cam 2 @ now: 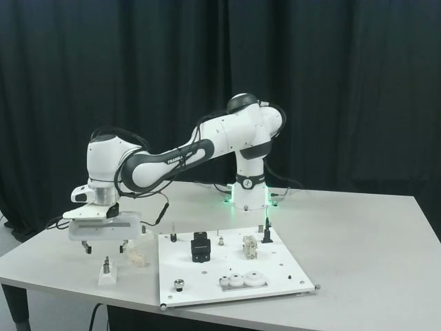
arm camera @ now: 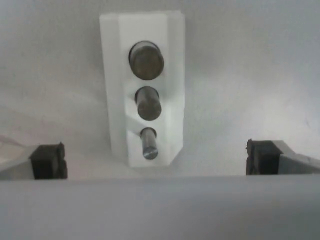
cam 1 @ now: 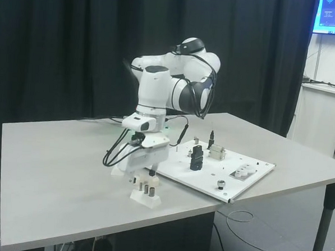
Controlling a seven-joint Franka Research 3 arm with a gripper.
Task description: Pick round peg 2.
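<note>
Table (cam 1: 53, 153) carries white peg block (arm camera: 120, 100) centred below the wide-spread, empty jaws. Round peg 2 (arm camera: 148, 103) is the middle peg, between the largest peg (arm camera: 146, 60) and smallest peg (arm camera: 149, 143). Risk: tight spacing, so an off-centre descent could clip a neighbour.

The three pegs (arm camera: 148, 95) looked like smooth, shiny metal. The white holder block (arm camera: 142, 30) looked like smooth, matt plastic. The grey table (cam 1: 59, 159) was smooth and dull. The arm (cam 2: 172, 155) had a glossy white shell. The black curtain (cam 2: 344, 83) was cloth.
</note>
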